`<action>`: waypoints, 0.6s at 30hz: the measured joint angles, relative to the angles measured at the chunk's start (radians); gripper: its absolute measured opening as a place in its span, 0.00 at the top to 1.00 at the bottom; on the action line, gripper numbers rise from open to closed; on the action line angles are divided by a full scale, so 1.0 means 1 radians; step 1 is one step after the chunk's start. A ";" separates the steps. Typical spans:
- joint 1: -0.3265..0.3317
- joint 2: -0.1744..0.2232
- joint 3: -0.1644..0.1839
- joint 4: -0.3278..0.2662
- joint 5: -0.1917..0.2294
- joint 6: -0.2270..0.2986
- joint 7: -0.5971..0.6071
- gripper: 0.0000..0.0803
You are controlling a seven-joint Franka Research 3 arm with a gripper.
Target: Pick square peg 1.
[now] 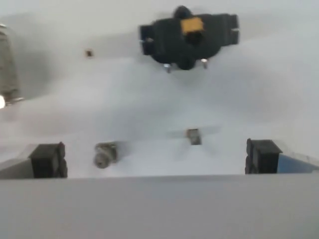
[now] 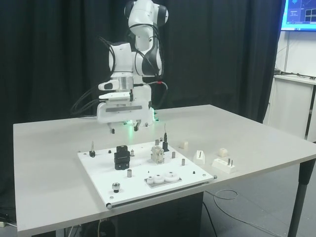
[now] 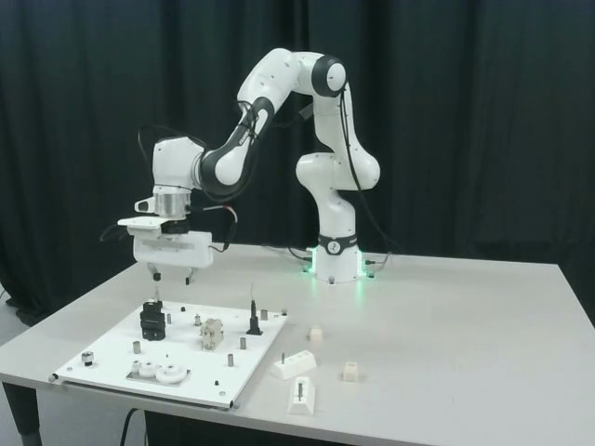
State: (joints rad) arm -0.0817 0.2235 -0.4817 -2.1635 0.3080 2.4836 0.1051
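Note:
In the wrist view a small grey square peg point(image 1: 193, 135) stands on the white board point(image 1: 149, 99), a little beyond the line between my fingertips and nearer one black pad point(image 1: 261, 155) than the other. My gripper point(image 1: 154, 158) is open, with nothing between its pads. It hovers well above the board's back left part point(image 2: 124, 129) point(image 3: 172, 276). A round grey peg point(image 1: 104, 154) stands beside the square one. Farther along the board sits a black fixture point(image 1: 187, 40) point(image 2: 122, 157) point(image 3: 152, 321) with a square insert on top.
The white board point(image 2: 98, 173) point(image 3: 102, 358) also carries a tall black pin point(image 2: 165, 140), a grey block assembly point(image 2: 157, 153), white gears point(image 2: 163, 178) and several short pegs. White blocks point(image 2: 223, 163) point(image 3: 296, 364) lie on the grey table beside the board.

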 joint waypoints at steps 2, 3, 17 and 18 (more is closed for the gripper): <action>0.003 -0.007 0.000 0.005 -0.001 -0.016 0.000 0.00; 0.003 -0.009 0.000 0.007 -0.001 -0.022 0.001 0.00; 0.008 -0.013 0.000 0.054 -0.061 -0.077 0.069 0.00; 0.009 -0.013 0.000 0.056 -0.068 -0.078 0.078 0.00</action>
State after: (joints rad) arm -0.0731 0.2102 -0.4819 -2.1071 0.2403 2.4053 0.1829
